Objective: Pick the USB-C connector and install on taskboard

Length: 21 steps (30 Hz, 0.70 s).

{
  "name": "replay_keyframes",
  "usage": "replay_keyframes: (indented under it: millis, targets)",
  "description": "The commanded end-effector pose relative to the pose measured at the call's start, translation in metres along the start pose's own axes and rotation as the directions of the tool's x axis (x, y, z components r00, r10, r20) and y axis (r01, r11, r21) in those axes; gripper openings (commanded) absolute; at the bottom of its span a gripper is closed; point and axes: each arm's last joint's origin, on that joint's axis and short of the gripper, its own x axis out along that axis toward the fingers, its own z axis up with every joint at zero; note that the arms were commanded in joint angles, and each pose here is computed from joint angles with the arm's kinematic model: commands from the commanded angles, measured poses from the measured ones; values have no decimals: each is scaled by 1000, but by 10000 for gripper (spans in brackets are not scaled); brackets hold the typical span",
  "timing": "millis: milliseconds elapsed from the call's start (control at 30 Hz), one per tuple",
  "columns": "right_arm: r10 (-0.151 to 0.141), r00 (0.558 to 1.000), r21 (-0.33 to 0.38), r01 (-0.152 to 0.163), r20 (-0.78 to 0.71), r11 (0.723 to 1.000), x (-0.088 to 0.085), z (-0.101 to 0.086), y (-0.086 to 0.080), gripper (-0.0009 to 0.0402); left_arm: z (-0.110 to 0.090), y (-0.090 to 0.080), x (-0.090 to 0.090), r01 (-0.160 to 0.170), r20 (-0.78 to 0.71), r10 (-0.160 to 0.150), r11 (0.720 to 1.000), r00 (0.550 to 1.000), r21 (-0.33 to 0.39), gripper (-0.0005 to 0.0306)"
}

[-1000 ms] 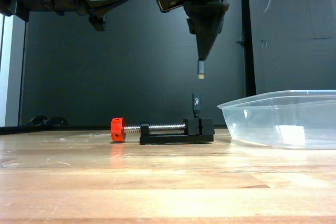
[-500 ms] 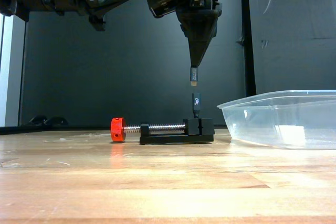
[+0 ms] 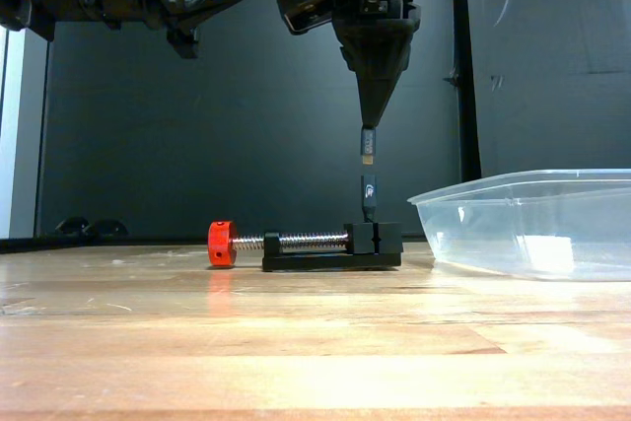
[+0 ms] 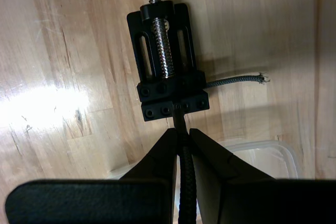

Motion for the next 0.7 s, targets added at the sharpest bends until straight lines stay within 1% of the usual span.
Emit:
replay_keyframes:
  millis: [33, 700]
  targets:
    - [-23, 1000, -1, 24, 2, 1000, 2, -1, 0, 0, 0, 0, 0, 1, 0, -1, 1000, 1000, 0, 0]
    - [-21, 1000, 2, 21, 4, 1000, 5, -1, 1, 0, 0, 0, 0, 0, 0, 0, 1000, 1000, 0, 0]
